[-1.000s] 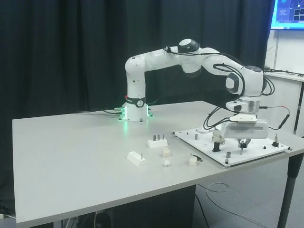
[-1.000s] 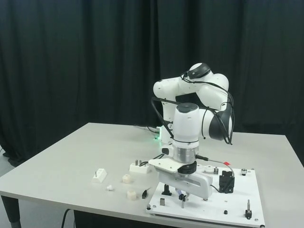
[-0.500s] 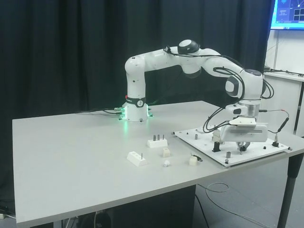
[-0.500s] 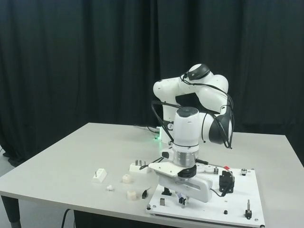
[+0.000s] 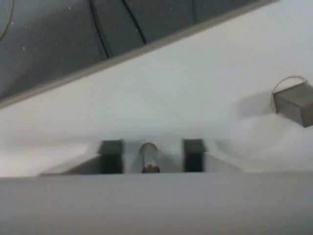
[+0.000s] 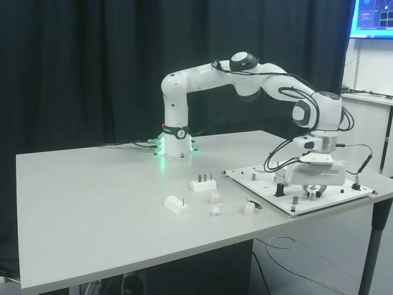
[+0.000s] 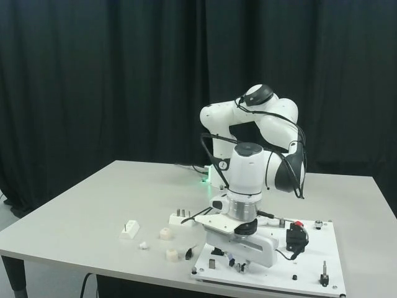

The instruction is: Insert round peg 2.

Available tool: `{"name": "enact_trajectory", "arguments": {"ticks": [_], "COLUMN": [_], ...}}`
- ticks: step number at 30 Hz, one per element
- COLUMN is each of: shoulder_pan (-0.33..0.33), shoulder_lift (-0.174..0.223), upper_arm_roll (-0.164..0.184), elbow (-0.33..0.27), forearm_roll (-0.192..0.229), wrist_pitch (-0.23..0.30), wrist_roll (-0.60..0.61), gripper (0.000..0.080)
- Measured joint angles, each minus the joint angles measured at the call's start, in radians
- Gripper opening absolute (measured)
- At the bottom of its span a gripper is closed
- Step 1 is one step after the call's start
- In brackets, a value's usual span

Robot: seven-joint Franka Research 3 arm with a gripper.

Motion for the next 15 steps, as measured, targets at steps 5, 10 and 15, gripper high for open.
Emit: {"name": "enact_trajectory", "arguments": {"ticks": [5, 10, 15], "shoulder_pan": [0.000, 0.000, 0.000], "shoulder_lift": [-0.005, -0.017, -0.021], "upper_arm_roll": [-0.004, -0.013, -0.035], "elbow": [0.020, 0.031, 0.042], "forearm_roll": [-0.036, -0.054, -0.054], "wrist_pitch": [-0.009, -0.030, -0.065], "wrist_roll": [-0.002, 0.006, 0.019], "gripper": [0.0578, 0.0578, 0.0752]}}
